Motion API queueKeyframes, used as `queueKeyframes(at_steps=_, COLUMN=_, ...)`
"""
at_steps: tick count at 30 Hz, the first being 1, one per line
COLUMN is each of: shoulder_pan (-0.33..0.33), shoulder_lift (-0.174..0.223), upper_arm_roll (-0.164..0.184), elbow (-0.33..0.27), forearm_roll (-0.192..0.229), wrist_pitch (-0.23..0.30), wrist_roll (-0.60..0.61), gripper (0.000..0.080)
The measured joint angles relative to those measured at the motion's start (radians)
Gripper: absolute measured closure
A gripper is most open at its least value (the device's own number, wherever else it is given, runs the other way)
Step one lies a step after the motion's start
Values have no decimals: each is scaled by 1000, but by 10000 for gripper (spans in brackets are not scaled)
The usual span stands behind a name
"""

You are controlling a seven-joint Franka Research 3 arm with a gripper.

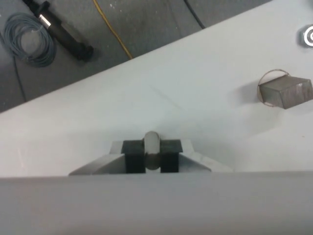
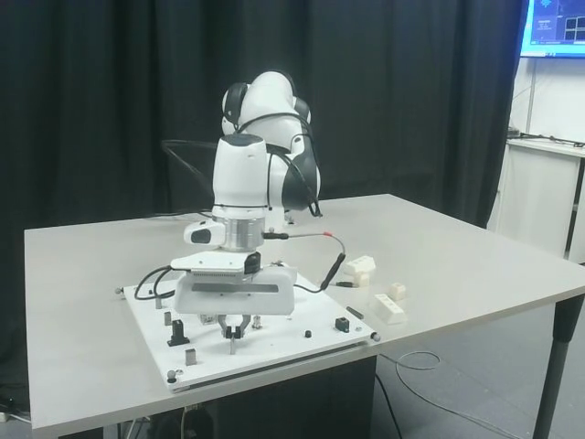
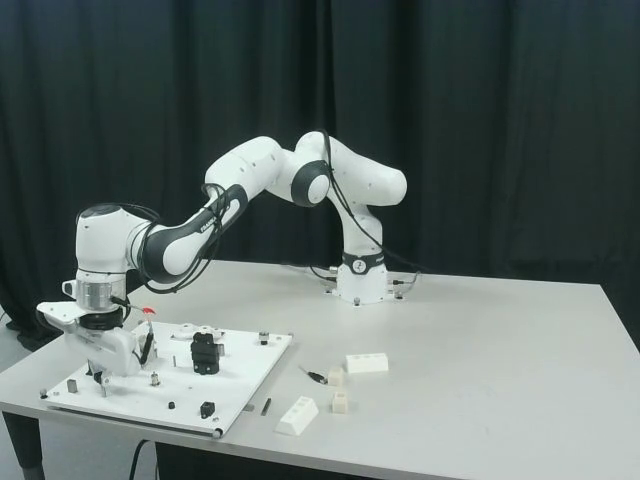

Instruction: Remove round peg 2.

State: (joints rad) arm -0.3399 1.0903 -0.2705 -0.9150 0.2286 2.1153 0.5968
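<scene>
I am pinching the peg [image 1: 151, 149] between my two black fingers [image 1: 133, 156]; it is standing upright in my claw [image 1: 151, 159], its rounded top showing between the pads. In the first room view my claw [image 2: 235, 331] is hanging just above the white board [image 2: 274, 352], toward its near edge, with the peg [image 2: 233, 342] reaching down to the board; whether its tip is touching I cannot tell. The wrist view is also showing a small grey block [image 1: 286, 92] on the board, well apart from my claw. The board is lying on the grey table [image 2: 439, 265]. To the right of the board, several white blocks [image 2: 388, 309] are sitting on the table. In the second room view my arm [image 3: 250, 195] is reaching from its base [image 3: 360, 280] across to the board's left end [image 3: 60, 395].
</scene>
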Motion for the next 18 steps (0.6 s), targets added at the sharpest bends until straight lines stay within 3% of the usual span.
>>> queueKeyframes(at_steps=18, shoulder_pan=13, shoulder_lift=-10, upper_arm_roll=-26, elbow=63, forearm_roll=0, wrist_pitch=-70, wrist_roll=0, gripper=743)
